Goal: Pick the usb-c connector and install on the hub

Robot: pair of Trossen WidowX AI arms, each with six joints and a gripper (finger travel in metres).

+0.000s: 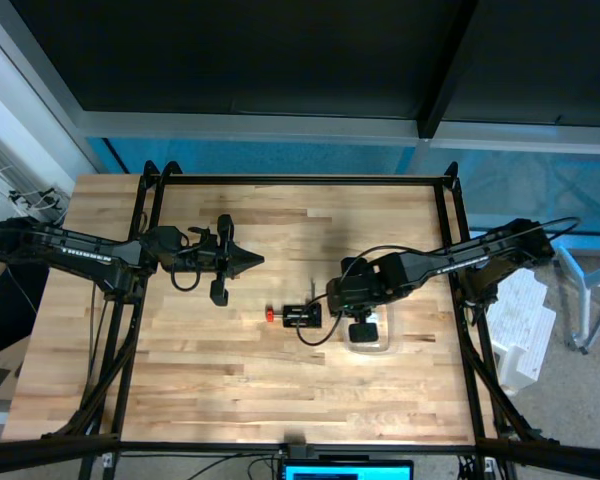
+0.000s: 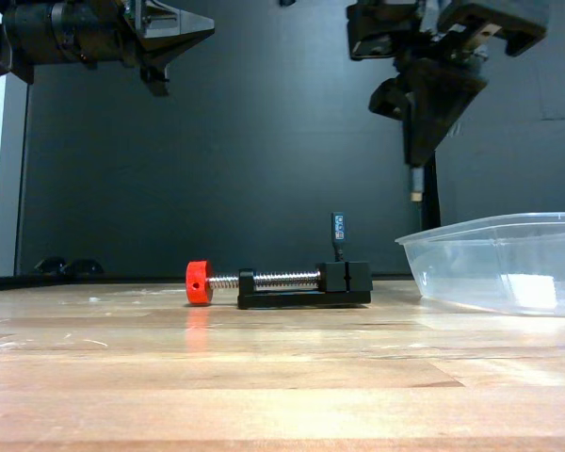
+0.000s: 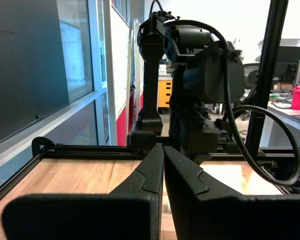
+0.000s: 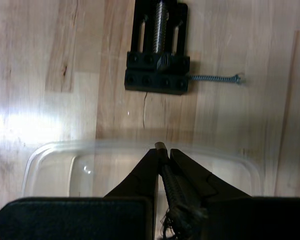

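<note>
the right gripper (image 2: 420, 155) pinches the usb-c connector (image 4: 160, 147) tip-down above the tray (image 2: 508, 268) rim, suited to a straight drop onto what looks like the hub (image 2: 338, 229) held upright in the vise (image 2: 301, 283), while the left gripper (image 3: 163, 150) hangs closed and empty, well aside.

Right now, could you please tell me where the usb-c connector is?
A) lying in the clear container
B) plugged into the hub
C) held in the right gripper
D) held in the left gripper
C: the right gripper, jaws shut, holds the usb-c connector above the clear container, clear of the hub in the vise; the left gripper hangs shut and empty at the left.
</note>
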